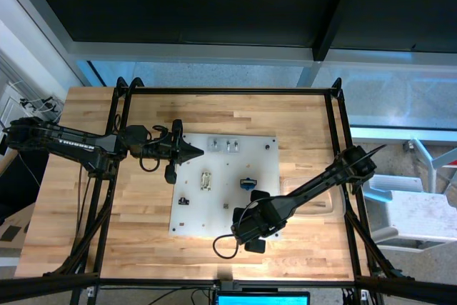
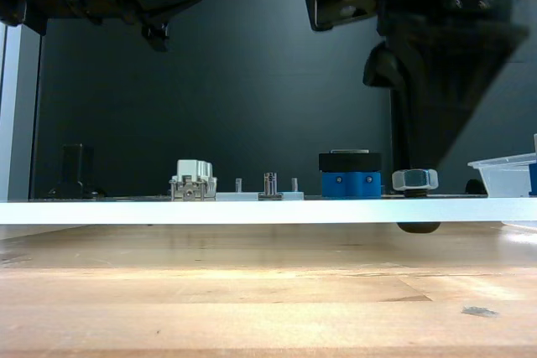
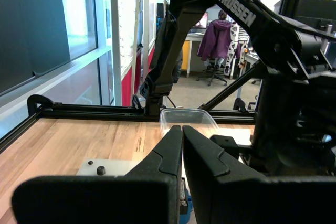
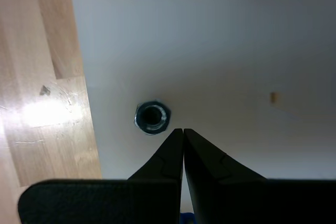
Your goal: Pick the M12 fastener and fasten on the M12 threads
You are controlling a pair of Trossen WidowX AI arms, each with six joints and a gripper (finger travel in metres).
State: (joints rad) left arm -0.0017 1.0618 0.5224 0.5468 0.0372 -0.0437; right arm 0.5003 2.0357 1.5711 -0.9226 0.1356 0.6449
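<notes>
Reads TROSSEN in white on the right arm (image 3: 239,6). Shows the right gripper (image 4: 182,130) pressed together, empty, just above the M12 nut (image 4: 152,117), seated on its black stud (image 2: 414,194) by the near right edge of the white board (image 4: 220,51). Finds the left gripper (image 3: 182,129) closed too, raised over the board's far left.

**Daylit lab around a wooden table**

The wooden table (image 1: 78,198) stood inside a black frame (image 1: 228,91). Tall windows (image 3: 79,19) ran along one side of the room. Beyond them, a person in purple (image 3: 217,40) sat at a desk. A white chair (image 1: 418,208) stood off the table's right edge.
</notes>
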